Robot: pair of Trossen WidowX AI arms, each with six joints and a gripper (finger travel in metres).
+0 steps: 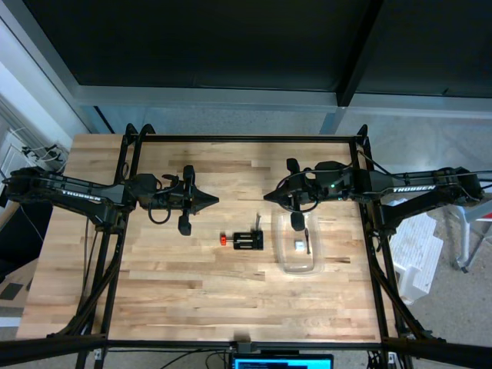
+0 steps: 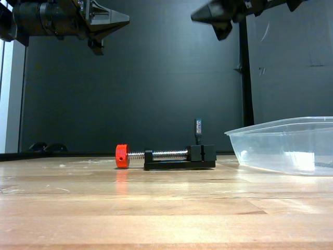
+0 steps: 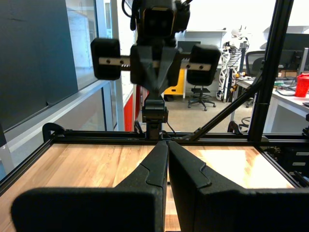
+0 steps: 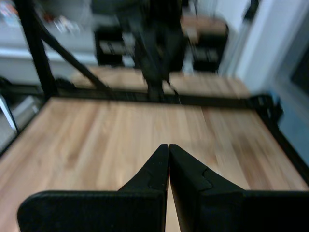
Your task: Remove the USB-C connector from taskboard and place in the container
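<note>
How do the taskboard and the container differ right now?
The taskboard is a small black block with a red knob; the container is a larger clear dish. The taskboard holds the USB-C connector upright; the container holds a small white piece. Both rest on the table, apart. The left gripper and right gripper hang shut high above, touching neither.

Table point(image 1: 192, 284) wood, satin; container point(image 1: 300, 267) clear glossy plastic; taskboard point(image 1: 247, 241), high left tool point(image 1: 214, 201), high right tool point(image 1: 267, 197) matt black.
</note>
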